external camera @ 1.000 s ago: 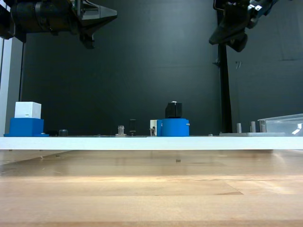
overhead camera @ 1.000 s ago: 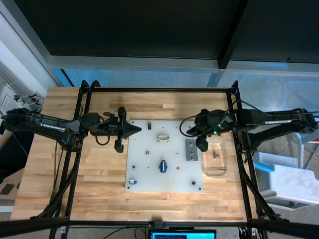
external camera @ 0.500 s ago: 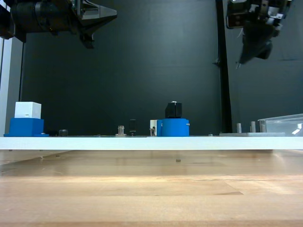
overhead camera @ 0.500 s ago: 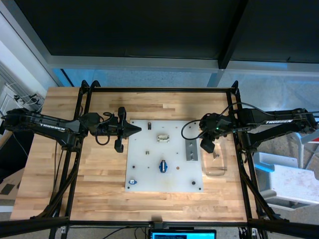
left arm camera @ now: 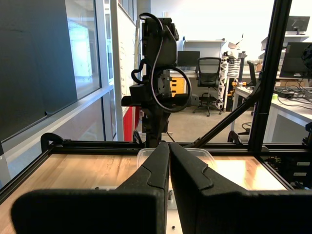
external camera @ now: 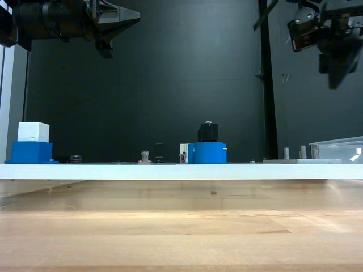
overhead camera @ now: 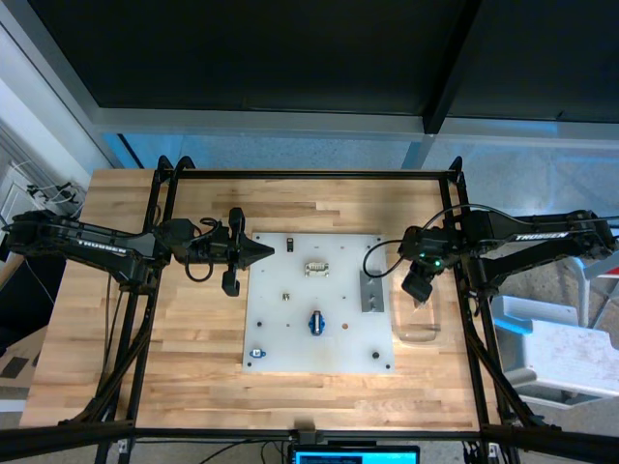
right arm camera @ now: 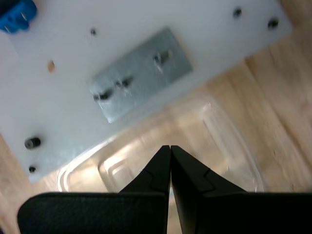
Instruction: Pick the 16mm cylinder and place it in the taskboard
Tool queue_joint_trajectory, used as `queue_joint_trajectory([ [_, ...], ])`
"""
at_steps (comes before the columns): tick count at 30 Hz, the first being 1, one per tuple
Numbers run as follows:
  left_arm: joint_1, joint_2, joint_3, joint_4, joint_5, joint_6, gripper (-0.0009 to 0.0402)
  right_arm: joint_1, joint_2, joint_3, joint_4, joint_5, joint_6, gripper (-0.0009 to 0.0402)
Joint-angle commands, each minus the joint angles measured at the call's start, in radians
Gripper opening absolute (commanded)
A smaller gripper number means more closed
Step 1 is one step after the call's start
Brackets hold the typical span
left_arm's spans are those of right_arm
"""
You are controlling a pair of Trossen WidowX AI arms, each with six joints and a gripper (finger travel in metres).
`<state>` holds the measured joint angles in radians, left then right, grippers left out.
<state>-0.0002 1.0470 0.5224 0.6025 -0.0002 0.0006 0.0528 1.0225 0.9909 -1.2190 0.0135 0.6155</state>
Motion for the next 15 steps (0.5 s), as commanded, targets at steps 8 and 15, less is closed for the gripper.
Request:
queue_joint_trajectory([
  [8, 0.0, 0.0, 0.0, 0.0, 0.0, 0.0, 0.0, 0.04, 0.021, -0.006, -0.111, -0.011, 0.08, 0.0],
  [15, 0.0, 0.0, 0.0, 0.0, 0.0, 0.0, 0.0, 0.094, 0.036, -0.029, -0.133, -0.013, 0.122, 0.0],
])
